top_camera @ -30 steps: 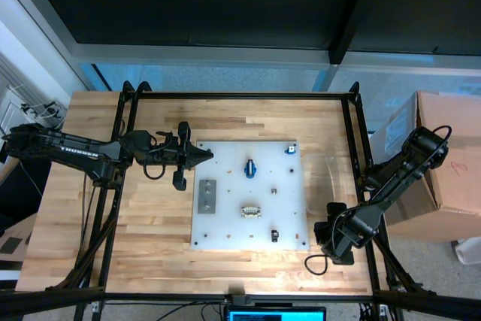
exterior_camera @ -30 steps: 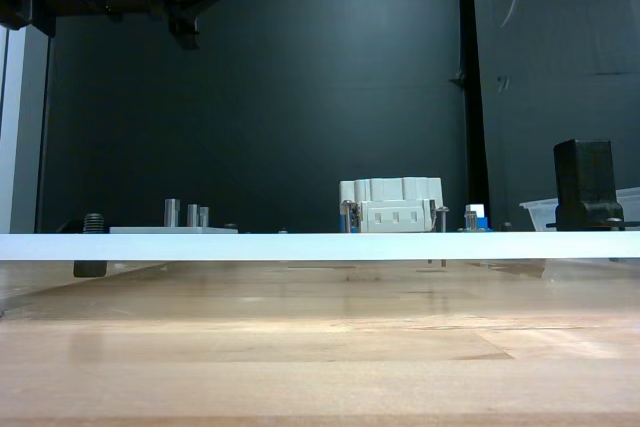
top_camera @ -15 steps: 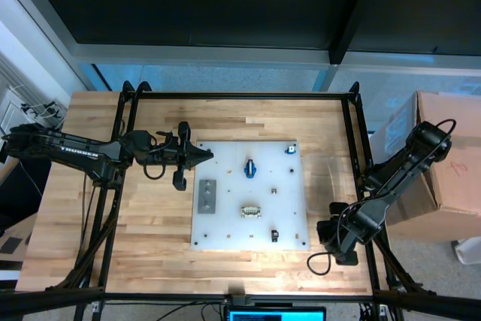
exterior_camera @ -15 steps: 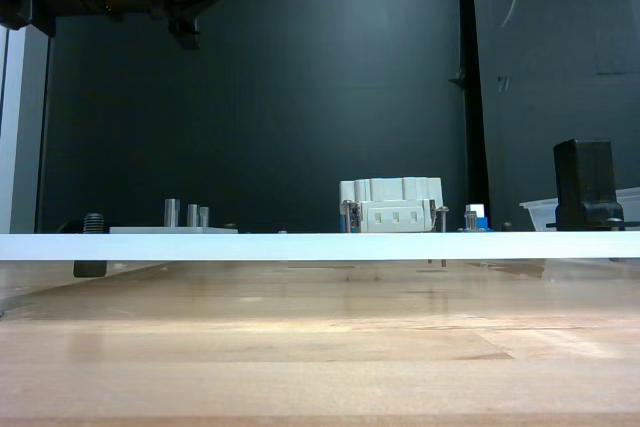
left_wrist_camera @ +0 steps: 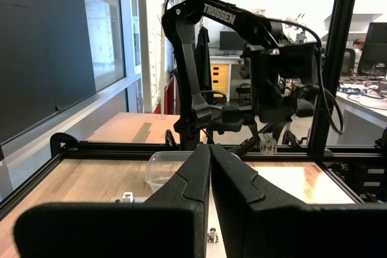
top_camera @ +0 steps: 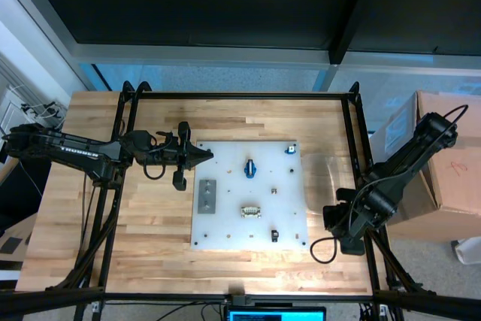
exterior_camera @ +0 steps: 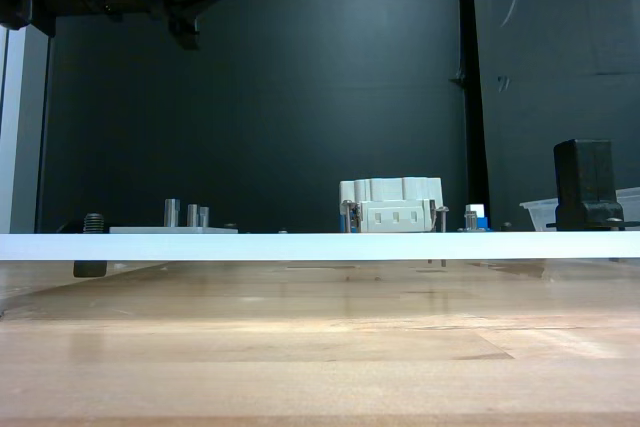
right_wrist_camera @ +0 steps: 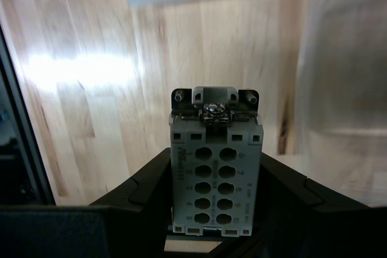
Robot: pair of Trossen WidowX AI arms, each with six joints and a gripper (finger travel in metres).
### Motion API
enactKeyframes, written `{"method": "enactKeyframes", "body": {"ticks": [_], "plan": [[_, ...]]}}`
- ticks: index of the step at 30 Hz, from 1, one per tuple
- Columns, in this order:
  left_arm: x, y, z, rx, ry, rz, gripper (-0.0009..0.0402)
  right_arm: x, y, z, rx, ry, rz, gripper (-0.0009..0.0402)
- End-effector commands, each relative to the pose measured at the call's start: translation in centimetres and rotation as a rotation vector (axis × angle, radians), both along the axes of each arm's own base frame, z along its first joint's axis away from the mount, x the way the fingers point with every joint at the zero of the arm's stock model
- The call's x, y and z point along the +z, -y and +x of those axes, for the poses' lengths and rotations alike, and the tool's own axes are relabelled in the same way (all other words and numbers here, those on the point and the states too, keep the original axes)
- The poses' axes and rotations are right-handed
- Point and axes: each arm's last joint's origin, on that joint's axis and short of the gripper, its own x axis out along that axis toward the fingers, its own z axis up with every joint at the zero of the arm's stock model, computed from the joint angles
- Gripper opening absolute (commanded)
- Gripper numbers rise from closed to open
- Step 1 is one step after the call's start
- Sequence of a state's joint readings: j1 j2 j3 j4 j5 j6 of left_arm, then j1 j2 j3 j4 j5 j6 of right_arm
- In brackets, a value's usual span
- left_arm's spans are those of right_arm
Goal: Remove the HAN10E connector from the taskboard and place in the container
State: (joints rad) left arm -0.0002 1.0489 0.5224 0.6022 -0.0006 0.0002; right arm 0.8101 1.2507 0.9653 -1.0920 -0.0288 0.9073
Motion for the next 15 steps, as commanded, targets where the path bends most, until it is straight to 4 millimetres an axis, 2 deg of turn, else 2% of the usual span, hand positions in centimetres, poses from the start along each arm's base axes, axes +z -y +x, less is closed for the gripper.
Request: {"method": "enactKeyframes", "body": {"ticks": [1, 7, 15], "plan": [[0.0, 0.0, 0.0, 0.0, 0.0, 0.0, 0.0, 0.5, 0.4, 0.0, -0.016, 0.022, 0.009, 0.0024], [0.0, 0.0, 0.0, 0.0, 0.0, 0.0, 0.0, 0.3, 1.7, 0.6, -0.042, 0.008, -0.018, 0.0023], [0.0, 0.0, 0.0, 0.0, 0.0, 0.0, 0.0, -0.9, 6.2, 3.0, -0.064, -0.016, -0.079, 0.0023]]}}
